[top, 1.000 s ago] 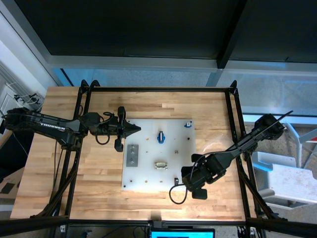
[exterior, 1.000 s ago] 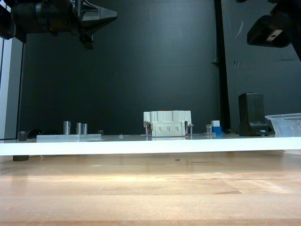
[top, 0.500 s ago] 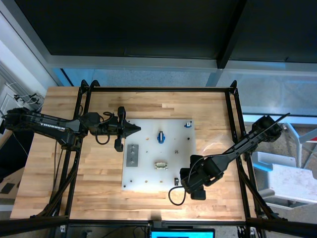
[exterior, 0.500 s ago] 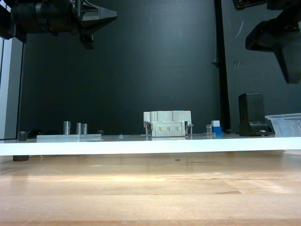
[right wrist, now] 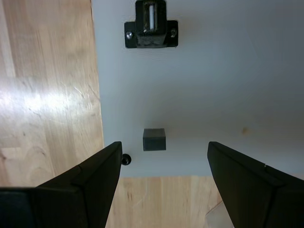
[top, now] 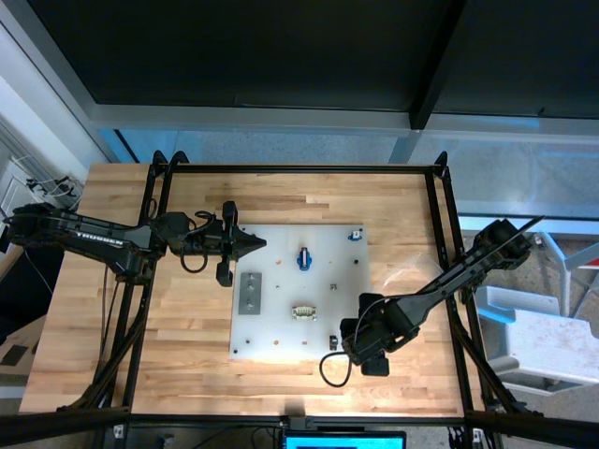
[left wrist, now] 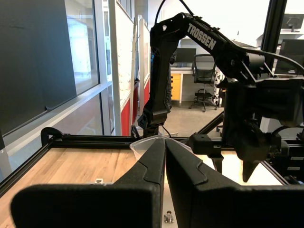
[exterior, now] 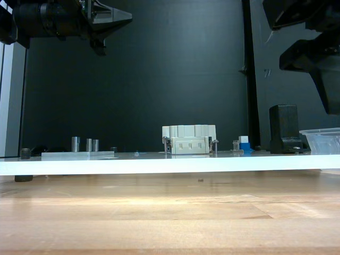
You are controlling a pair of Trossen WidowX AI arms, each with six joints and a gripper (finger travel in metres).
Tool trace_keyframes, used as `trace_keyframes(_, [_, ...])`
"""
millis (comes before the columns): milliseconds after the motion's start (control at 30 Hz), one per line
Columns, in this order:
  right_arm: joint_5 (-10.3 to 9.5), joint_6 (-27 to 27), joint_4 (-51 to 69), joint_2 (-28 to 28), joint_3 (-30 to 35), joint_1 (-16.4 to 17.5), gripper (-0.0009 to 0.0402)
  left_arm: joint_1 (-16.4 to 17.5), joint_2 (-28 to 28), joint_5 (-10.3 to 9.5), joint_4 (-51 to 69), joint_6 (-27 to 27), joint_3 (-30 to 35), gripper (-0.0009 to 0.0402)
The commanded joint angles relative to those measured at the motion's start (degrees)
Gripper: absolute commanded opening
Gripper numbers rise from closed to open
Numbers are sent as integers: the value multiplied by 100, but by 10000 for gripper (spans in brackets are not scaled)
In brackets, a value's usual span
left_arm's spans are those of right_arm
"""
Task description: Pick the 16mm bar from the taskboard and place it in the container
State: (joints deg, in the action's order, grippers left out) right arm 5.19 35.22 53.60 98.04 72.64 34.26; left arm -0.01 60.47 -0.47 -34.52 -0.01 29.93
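One 16mm bar (right wrist: 154,139) (dark stub) below right gripper (right wrist: 164,146); left gripper (top: 256,243) over taskboard (top: 271,323).

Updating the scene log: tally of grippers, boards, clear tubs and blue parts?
taskboard: 1
container: 1
blue parts: 2
grippers: 2, left gripper shut above the board's far-left corner, right gripper open over its near-right corner
Total: 6

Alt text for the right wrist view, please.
The open right gripper hovers over the white taskboard's corner, centred above a small dark square block; a black fitting sits beyond. The left gripper, not in this view, hangs shut above the board's far left corner.
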Motion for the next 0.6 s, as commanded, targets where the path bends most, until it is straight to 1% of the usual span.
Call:
trace_keyframes(33, [0, -28, -24, 70, -20, 2, 249, 0, 2, 2, -2, 0, 2, 0])
trace_keyframes(367, [0, -37, -487, 98, -372, 24, 249, 2, 0, 2, -2, 0, 2, 0])
trace_keyframes(433, [44, -35, -522, 101, -404, 26, 249, 0, 2, 2, -2, 0, 2, 0])
trace_keyframes(467, [109, -35, -527, 101, -424, 26, 249, 2, 0, 2, -2, 0, 2, 0])
trace_keyframes(500, [129, -35, -527, 101, -439, 28, 249, 2, 0, 2, -2, 0, 2, 0])
trace_keyframes(600, [125, -35, -595, 101, -520, 31, 249, 2, 0, 2, -2, 0, 2, 0])
